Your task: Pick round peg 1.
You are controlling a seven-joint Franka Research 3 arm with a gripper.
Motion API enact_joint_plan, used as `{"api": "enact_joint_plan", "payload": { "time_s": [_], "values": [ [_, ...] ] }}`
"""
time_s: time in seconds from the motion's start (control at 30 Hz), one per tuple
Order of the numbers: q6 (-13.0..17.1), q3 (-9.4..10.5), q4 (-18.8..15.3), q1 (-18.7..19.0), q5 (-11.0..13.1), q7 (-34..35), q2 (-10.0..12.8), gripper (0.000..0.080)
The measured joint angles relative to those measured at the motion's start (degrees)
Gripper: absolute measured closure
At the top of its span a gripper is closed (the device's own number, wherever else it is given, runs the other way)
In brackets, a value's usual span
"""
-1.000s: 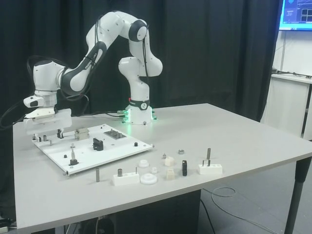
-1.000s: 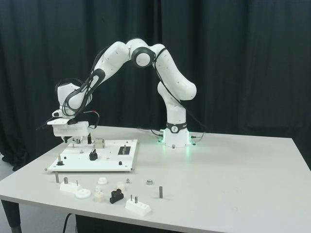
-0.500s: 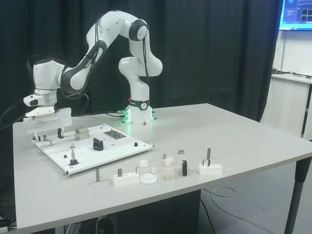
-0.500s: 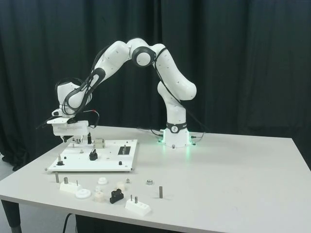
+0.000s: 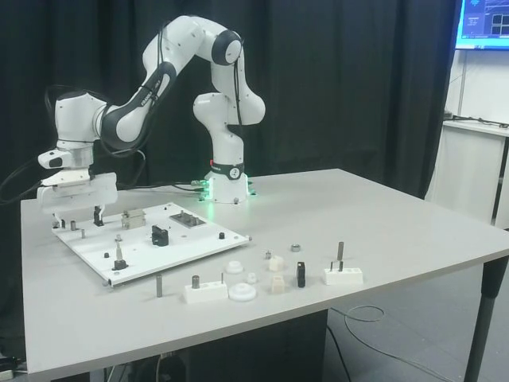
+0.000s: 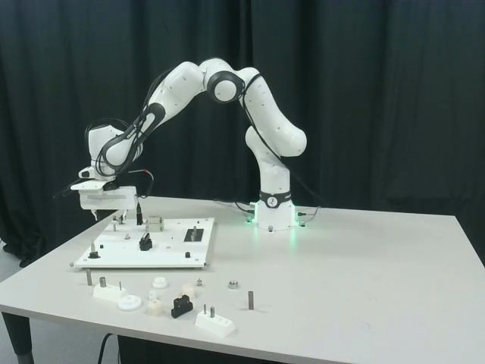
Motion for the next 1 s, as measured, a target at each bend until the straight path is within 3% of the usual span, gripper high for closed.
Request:
{"api": "enact_joint_plan", "payload": {
  "time_s": [1.0],
  "values": [
    [0.05,0.72,2.83,1.54,0.00,0.07,-0.18,0.0003]
  ]
}}
